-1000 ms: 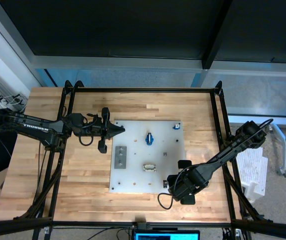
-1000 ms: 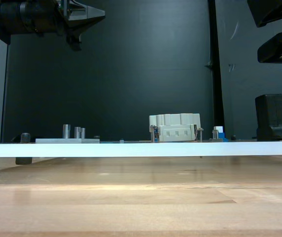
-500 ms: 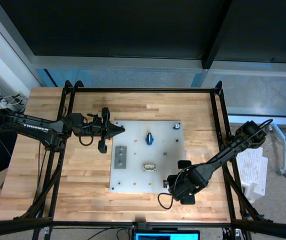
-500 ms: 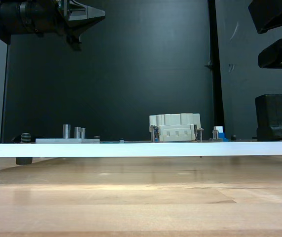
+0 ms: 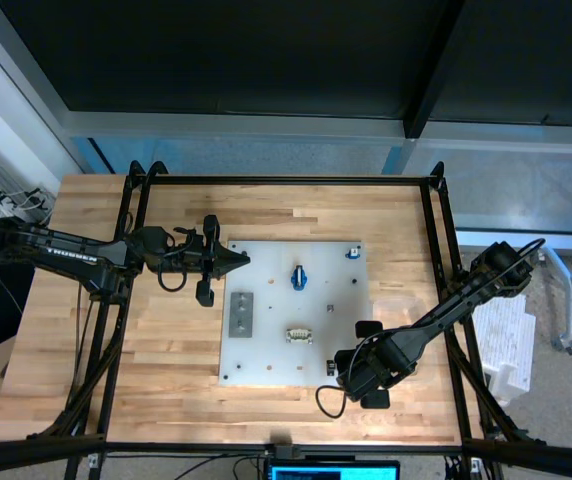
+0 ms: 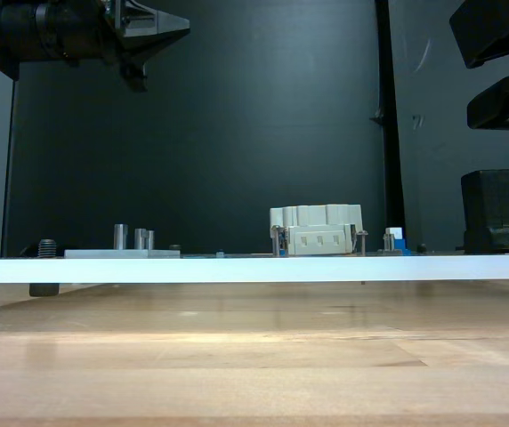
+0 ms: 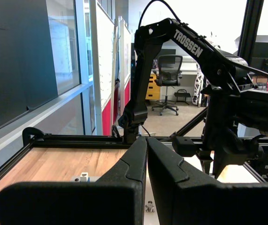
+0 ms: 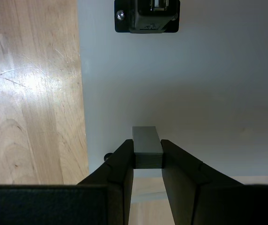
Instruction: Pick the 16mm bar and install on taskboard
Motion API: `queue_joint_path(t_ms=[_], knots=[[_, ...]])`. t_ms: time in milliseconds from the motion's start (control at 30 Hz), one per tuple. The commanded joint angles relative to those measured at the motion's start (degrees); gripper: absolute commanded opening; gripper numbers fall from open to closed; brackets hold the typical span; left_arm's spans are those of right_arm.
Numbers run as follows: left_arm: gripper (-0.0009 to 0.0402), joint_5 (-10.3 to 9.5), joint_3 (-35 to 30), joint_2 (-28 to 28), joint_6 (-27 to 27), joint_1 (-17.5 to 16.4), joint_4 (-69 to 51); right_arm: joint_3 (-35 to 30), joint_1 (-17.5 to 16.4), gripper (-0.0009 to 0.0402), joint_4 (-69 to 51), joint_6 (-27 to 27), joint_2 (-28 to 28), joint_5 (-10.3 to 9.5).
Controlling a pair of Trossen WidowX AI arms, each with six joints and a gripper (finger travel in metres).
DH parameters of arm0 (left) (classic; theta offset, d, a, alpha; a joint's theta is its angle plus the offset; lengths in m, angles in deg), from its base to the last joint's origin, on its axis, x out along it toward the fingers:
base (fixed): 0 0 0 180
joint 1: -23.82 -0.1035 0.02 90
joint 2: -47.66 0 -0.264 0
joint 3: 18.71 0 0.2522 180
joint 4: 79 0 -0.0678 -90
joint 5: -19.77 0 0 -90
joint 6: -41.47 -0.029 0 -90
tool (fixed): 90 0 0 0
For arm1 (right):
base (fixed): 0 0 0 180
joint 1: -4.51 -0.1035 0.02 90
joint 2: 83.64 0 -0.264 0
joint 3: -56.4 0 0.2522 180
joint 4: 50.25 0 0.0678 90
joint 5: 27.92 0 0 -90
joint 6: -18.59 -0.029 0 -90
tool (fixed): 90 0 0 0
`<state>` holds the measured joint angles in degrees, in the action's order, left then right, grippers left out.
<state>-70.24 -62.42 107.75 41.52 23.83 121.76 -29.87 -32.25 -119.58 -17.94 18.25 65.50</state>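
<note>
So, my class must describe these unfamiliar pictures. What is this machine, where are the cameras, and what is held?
Two robot arms stand at a table's sides. One picture looks down from above, one level along the tabletop, and one rides on each arm. The white taskboard carries a grey block, a blue part and a connector. The right claw grips the 16mm bar above the board's near right corner. The left claw, shut and empty, hangs over its far left corner.

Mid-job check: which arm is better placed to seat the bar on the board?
Right. The right gripper is shut on the 16mm bar, above the taskboard at its near right corner. The left gripper is shut, holds nothing, and hovers by the board's far left corner.
</note>
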Motion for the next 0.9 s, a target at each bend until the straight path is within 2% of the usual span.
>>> queue_joint_path(t_ms=[33, 233, 567, 900], knots=[[0.0, 0.0, 0.0, 0.0, 0.0, 0.0, 0.0, 0.0, 0.0, 0.0029, 0.0, -0.1, 0.0, 0.02], [0.0, 0.0, 0.0, 0.0, 0.0, 0.0, 0.0, 0.0, 0.0, 0.0042, 0.0, 0.0, 0.0, 0.04], [0.0, 0.0, 0.0, 0.0, 0.0, 0.0, 0.0, 0.0, 0.0, 0.0123, 0.1, -0.1, 0.0, 0.04], [0.0, 0.0, 0.0, 0.0, 0.0, 0.0, 0.0, 0.0, 0.0, 0.0182, 0.1, -0.1, -0.1, 0.02]])
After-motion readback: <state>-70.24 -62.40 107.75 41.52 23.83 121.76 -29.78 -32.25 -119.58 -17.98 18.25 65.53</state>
